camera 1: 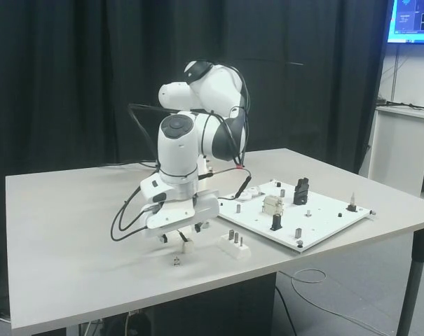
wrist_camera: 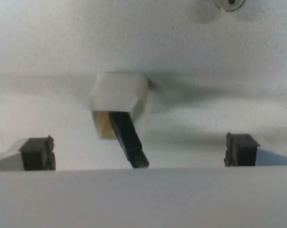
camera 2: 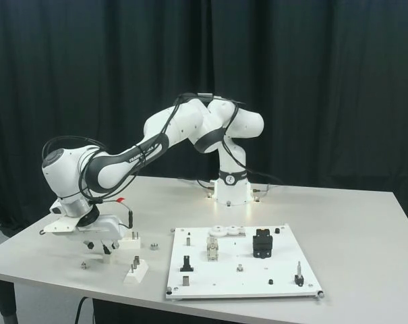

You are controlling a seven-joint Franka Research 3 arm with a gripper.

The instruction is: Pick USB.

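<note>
In the wrist view a black USB stick [wrist_camera: 129, 140] stands tilted in a small white block holder [wrist_camera: 118, 97] on the grey table. My gripper [wrist_camera: 139, 152] is open above it, its black fingertips [wrist_camera: 37, 153] wide apart on either side and touching nothing. In the first room view the gripper [camera 1: 178, 238] hangs low over the table's front edge, just above the white holder [camera 1: 188, 245]. In the second room view the gripper [camera 2: 99, 247] is close to the table at the left, with the white holder [camera 2: 131, 241] right beside it.
A white holder with upright pegs [camera 1: 235, 245] [camera 2: 136, 270] stands beside the gripper. A white board [camera 1: 324, 217] [camera 2: 237, 273] carrying several small parts lies further along the table. A small metal nut [camera 1: 175, 262] [camera 2: 84, 264] lies near the gripper, and another [camera 2: 154, 246] beside the holder.
</note>
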